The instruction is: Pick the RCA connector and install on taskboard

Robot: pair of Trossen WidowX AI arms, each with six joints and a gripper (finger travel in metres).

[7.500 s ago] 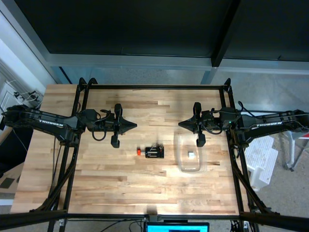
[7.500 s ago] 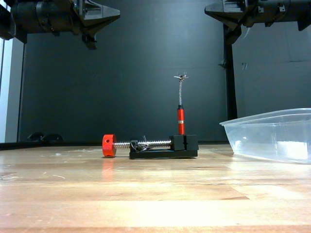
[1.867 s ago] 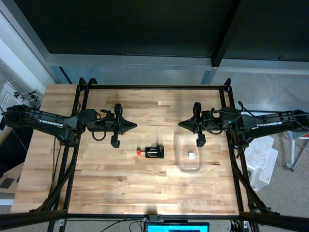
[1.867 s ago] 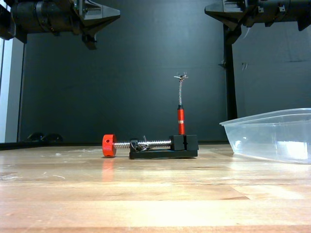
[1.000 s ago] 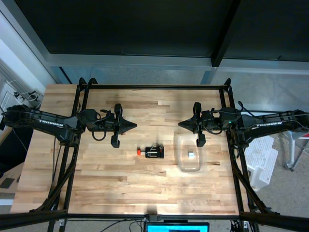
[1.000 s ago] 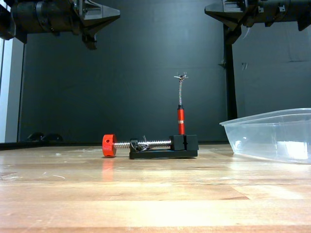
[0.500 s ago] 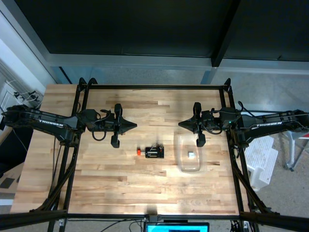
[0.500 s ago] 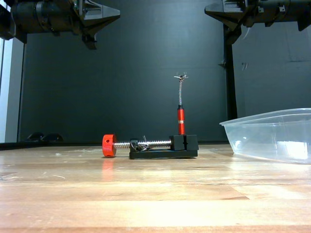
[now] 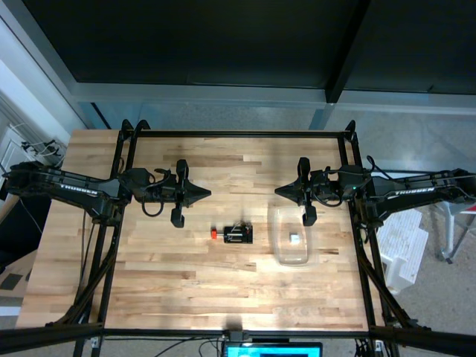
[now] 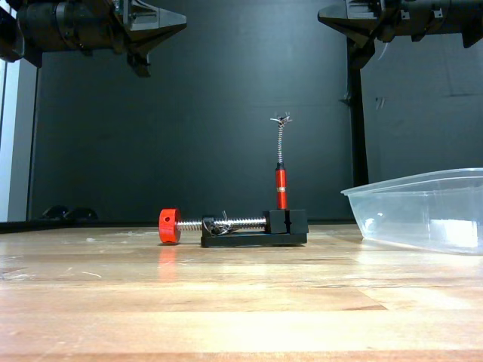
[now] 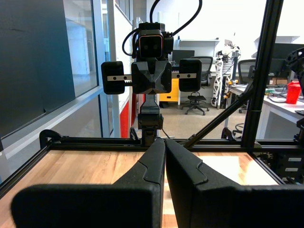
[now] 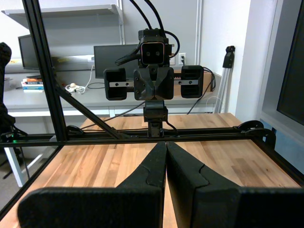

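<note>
Taskboard [image 9: 236,234]: one, on table [image 9: 186,290]. Tray [image 9: 296,260]: one. Left gripper [image 9: 208,193], right gripper [image 9: 277,192]: clenched, aloft.

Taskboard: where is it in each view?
High view: taskboard centre, beside the clear tray; left gripper and right gripper hover apart, farther back.
Low view: taskboard centre, tray at right.
Left wrist view: not in it.
Right wrist view: not in it.
Shared landmark: the tray.

- left gripper [image 10: 172,23] high at 11 o'clock, right gripper [image 10: 326,13] high at 1 o'clock
- taskboard [image 10: 256,228] on table [image 10: 226,302], centre; red knob [image 10: 170,225] at its 9 o'clock end
- clear tray [image 10: 423,207] at its 3 o'clock, apart
</note>
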